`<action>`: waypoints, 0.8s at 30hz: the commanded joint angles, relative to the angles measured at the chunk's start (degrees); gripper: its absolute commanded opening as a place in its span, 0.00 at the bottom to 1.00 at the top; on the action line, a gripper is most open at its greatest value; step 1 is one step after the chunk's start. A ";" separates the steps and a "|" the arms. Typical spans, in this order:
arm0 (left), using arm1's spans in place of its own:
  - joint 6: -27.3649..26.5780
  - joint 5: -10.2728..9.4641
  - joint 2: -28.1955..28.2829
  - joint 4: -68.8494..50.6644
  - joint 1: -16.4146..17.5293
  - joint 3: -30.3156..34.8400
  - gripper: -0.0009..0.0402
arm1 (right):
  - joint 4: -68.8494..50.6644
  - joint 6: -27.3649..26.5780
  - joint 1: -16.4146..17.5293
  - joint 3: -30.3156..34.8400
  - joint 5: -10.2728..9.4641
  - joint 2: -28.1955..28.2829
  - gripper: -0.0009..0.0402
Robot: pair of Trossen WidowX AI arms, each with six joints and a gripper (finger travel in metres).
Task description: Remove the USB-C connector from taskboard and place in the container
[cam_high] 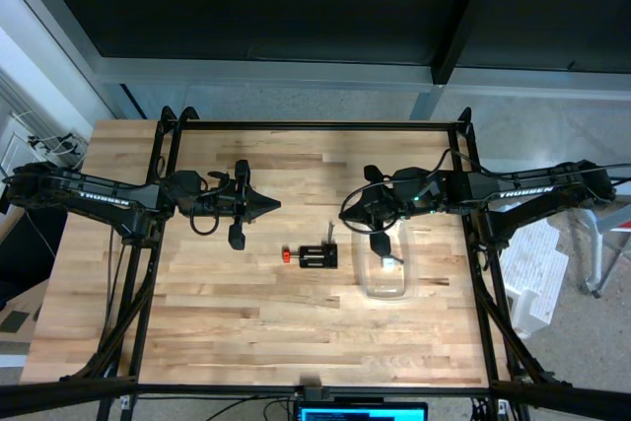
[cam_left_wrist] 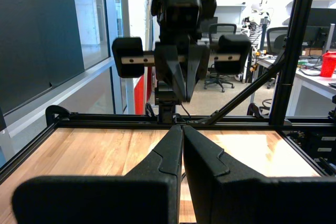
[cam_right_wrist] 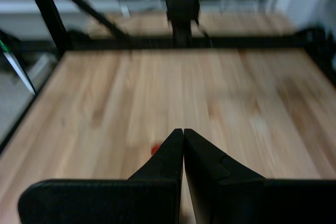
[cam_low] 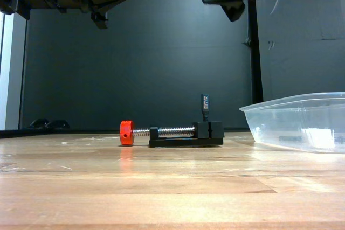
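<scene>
The taskboard [cam_high: 317, 255] is a small black block lying mid-table, with a red-orange knob [cam_high: 287, 255] at its left end. From its right end the USB-C connector [cam_low: 205, 104] stands up as a thin dark plug, also seen from above [cam_high: 330, 234]. To the right of the block sits the clear container [cam_high: 385, 267], whose wall [cam_low: 294, 122] rises at the right in the low view. My left gripper [cam_high: 273, 206] hovers shut and empty, up and to the left of the block. My right gripper [cam_high: 346, 214] is shut too, high above the connector and the container's far end. The knob [cam_right_wrist: 155, 149] peeks beside the right fingers.
Black frame rails [cam_high: 315, 126] run around the tabletop. A laptop screen [cam_high: 361, 410] sits at the near edge. In the left wrist view the right arm [cam_left_wrist: 181, 51] faces me across the table. Bare wood lies in front of the block.
</scene>
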 commanded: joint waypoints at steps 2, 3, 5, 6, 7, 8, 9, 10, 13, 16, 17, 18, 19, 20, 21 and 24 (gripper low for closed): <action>0.00 0.02 0.02 0.00 0.00 0.00 0.02 | 12.46 -0.24 -2.36 -4.76 -5.51 -0.74 0.02; 0.00 0.02 0.02 0.00 0.02 0.00 0.02 | 14.93 -0.24 -2.80 -5.73 -5.64 -0.85 0.02; 0.00 0.02 0.02 0.00 0.02 0.00 0.02 | 19.10 -0.15 -3.50 -7.37 -4.94 -0.92 0.02; 0.00 0.02 0.02 0.02 0.00 0.00 0.02 | 20.63 -0.17 -3.76 -7.96 -4.33 -0.92 0.02; 0.00 0.02 0.00 0.00 0.00 0.00 0.02 | 22.05 -0.24 -4.00 -8.48 -4.09 -0.92 0.02; 0.00 0.02 0.02 0.00 0.02 0.00 0.02 | 23.52 -0.28 -4.28 -9.05 -4.11 -0.92 0.02; 0.00 0.02 0.02 0.00 0.00 0.00 0.02 | 25.05 -0.31 -4.42 -9.64 -4.15 -0.92 0.02; 0.00 0.02 0.02 0.00 0.02 0.00 0.02 | 26.34 -0.31 -4.48 -10.23 -4.13 -0.92 0.02; 0.00 0.02 0.00 0.02 0.00 0.00 0.02 | 30.27 -0.24 -4.79 -12.11 -4.13 -0.92 0.02; 0.00 0.02 0.00 0.00 0.00 0.00 0.02 | 34.25 0.15 -5.05 -14.01 -4.11 -0.92 0.02; 0.00 0.02 0.02 0.02 0.02 0.00 0.02 | 35.39 0.31 -5.05 -14.60 -4.11 -0.92 0.02; 0.00 0.02 0.02 0.02 0.00 0.00 0.02 | 36.33 0.48 -5.05 -15.13 -4.13 -0.94 0.02; 0.00 0.02 0.00 0.02 0.00 0.00 0.02 | 36.92 0.50 -5.05 -15.52 -4.13 -0.96 0.02; 0.00 0.02 0.00 0.02 0.00 0.00 0.02 | 37.29 0.48 -5.05 -15.82 -4.11 -0.98 0.02; 0.00 0.02 0.02 0.02 0.02 0.00 0.02 | 37.57 0.44 -5.05 -16.04 -4.04 -1.01 0.02; 0.00 0.02 0.02 0.00 0.00 0.00 0.02 | 38.16 0.37 -5.05 -16.35 -4.07 -1.01 0.02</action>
